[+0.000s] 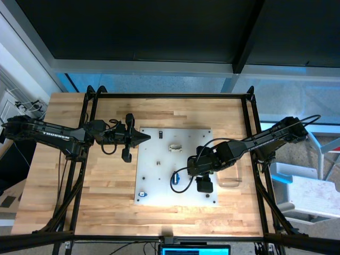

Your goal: Pick the 16mm cylinder and place it in the taskboard

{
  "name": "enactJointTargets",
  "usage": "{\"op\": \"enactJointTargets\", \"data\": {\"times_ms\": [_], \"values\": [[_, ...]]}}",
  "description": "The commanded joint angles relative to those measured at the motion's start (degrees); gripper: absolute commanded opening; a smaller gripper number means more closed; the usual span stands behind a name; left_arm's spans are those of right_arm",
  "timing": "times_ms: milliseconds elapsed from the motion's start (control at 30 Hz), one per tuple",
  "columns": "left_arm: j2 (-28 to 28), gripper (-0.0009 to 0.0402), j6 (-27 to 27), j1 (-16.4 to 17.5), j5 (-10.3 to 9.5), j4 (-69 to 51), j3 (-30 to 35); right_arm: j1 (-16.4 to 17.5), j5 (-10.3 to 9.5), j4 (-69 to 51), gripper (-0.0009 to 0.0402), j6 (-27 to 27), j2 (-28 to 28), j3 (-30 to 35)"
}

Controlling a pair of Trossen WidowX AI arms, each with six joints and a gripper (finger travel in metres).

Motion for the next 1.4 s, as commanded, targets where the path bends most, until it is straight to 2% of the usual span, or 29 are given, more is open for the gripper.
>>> {"op": "enactJointTargets", "data": {"times_ms": [33, 1400], "values": [[0.02, 0.0000, 0.02, 0.00, 0.02, 0.00, 0.02, 0.02, 0.02, 0.00, 0.0245, 0.00, 0.00, 0.00], [0.02, 0.0000, 0.02, 0.00, 0.02, 0.00, 0.02, 0.02, 0.02, 0.94, 0.0245, 0.00, 0.00, 0.00]]}}
